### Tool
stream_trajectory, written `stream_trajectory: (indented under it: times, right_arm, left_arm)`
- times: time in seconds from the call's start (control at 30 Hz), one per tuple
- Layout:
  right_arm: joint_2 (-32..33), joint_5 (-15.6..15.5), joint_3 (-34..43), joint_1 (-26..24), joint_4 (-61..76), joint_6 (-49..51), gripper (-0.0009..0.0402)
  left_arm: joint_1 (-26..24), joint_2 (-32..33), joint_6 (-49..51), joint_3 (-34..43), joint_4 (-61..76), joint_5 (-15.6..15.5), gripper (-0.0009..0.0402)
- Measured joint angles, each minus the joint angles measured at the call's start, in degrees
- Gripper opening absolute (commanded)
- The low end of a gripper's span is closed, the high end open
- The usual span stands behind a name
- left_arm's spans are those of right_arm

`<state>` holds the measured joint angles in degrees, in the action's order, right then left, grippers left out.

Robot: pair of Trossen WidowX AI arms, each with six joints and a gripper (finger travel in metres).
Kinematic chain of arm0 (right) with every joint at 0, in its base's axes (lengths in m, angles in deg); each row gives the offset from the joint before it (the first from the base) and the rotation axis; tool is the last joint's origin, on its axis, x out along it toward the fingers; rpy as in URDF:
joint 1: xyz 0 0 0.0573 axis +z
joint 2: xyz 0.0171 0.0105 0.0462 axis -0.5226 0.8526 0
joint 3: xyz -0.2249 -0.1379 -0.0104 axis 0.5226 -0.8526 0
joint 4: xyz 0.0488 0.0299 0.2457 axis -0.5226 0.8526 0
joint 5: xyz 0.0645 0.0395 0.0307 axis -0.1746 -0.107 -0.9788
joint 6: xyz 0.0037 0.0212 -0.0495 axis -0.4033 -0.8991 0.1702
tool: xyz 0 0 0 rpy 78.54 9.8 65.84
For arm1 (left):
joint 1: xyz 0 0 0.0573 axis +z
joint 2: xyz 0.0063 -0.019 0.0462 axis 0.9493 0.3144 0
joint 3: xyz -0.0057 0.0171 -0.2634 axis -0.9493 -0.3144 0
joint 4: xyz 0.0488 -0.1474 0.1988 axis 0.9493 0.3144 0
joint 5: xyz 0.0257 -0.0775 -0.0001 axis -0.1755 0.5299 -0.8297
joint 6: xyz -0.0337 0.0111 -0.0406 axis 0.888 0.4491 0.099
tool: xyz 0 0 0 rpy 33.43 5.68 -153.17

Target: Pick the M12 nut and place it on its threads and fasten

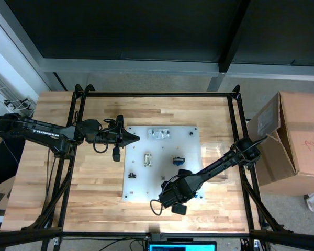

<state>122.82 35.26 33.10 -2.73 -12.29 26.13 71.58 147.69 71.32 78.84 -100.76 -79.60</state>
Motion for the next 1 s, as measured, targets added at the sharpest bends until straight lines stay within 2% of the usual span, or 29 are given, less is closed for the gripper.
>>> stream_trajectory:
  times: [0.23, 0.37, 0.77, 1.0]
  right_arm:
    - [0.0, 0.09, 0.0, 0.0, -0.26, -23.98, 0.0023]
    - [-0.09, 0.26, 0.0, 0.0, -0.35, -31.87, 0.0023]
    - [-0.2, 1.55, 0.0, 0.04, -0.35, -36.57, 0.0026]
    - [-0.26, 1.92, 0.0, 0.11, -0.33, -36.41, 0.0079]
  left_arm:
    - [0.0, 0.0, 0.0, -0.02, 0.02, 0.0, 0.0]
    - [0.0, 0.0, 0.0, 0.0, 0.02, -0.02, 0.0]
    - [0.0, 0.0, 0.0, 0.0, 0.02, 0.0, 0.0]
    - [0.0, 0.0, 0.0, 0.0, 0.02, 0.0, 0.0]
